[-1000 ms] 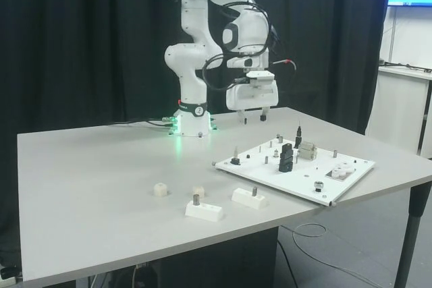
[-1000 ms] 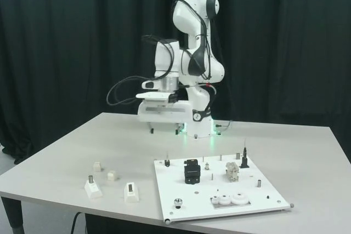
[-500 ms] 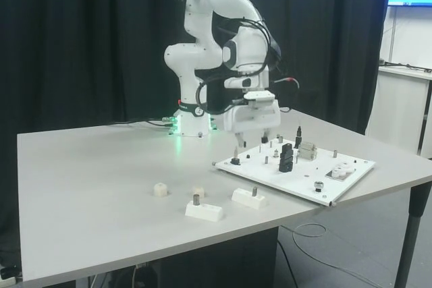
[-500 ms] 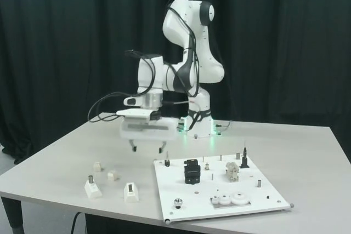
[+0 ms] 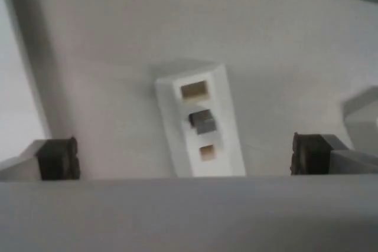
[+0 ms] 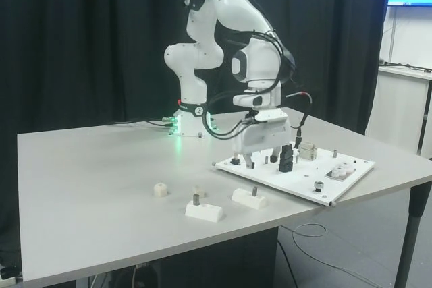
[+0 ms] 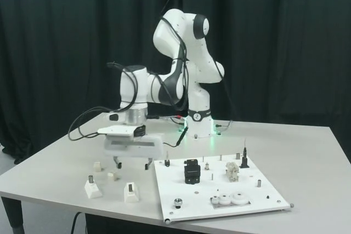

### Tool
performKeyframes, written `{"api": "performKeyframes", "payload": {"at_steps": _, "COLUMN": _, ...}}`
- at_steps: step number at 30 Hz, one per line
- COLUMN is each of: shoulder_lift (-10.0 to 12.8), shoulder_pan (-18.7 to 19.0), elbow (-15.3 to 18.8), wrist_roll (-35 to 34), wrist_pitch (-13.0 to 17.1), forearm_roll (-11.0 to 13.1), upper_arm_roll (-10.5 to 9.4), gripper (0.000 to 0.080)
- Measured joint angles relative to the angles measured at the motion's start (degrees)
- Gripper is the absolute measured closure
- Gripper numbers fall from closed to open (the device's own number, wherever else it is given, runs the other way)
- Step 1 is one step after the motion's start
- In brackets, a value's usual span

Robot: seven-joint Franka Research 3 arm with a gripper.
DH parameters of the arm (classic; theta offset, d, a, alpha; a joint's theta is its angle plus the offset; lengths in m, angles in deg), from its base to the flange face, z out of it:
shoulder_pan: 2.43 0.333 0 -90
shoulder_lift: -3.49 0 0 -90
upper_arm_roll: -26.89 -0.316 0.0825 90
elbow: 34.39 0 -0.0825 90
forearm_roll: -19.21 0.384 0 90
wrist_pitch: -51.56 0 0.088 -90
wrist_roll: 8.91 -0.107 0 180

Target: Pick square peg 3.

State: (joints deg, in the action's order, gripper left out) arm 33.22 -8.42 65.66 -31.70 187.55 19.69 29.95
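Gripper hanging open over a peg holder

Fingers (image 5: 58, 159) are spreading wide on either side of a white holder block (image 5: 201, 121), touching nothing. Square peg 3 (image 5: 204, 122) is sitting upright in the block's middle socket, directly beneath the gripper (image 7: 131, 163). The block is lying on the grey table (image 6: 88, 166), just beside the white assembly board (image 7: 219, 187), with a second holder block (image 7: 92, 186) standing nearby.

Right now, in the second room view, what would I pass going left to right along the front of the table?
Small white block with a peg → second white block with a peg → white board → black clamp → white gears.
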Motion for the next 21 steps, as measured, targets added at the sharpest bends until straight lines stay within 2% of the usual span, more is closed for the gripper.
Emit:
{"api": "performKeyframes", "payload": {"at_steps": 5, "shoulder_lift": 4.58, "shoulder_pan": -0.67, "elbow": -8.06, "wrist_roll": 2.56, "wrist_pitch": -7.23, "forearm_roll": 0.00, "upper_arm_roll": 0.31, "gripper": 0.0003}}
{"api": "performKeyframes", "payload": {"at_steps": 11, "shoulder_lift": 9.02, "shoulder_pan": -1.06, "elbow": -15.43, "wrist_roll": 4.88, "wrist_pitch": -13.57, "forearm_roll": 0.00, "upper_arm_roll": 1.08, "gripper": 0.0003}}
{"api": "performKeyframes", "payload": {"at_steps": 16, "shoulder_lift": 11.44, "shoulder_pan": -1.06, "elbow": -18.91, "wrist_roll": 6.50, "wrist_pitch": -16.67, "forearm_roll": 0.08, "upper_arm_roll": 1.70, "gripper": 0.0003}}
{"api": "performKeyframes", "payload": {"at_steps": 21, "shoulder_lift": 12.67, "shoulder_pan": -1.00, "elbow": -19.95, "wrist_roll": 6.96, "wrist_pitch": -17.90, "forearm_roll": 0.60, "upper_arm_roll": 1.73, "gripper": 0.0003}}
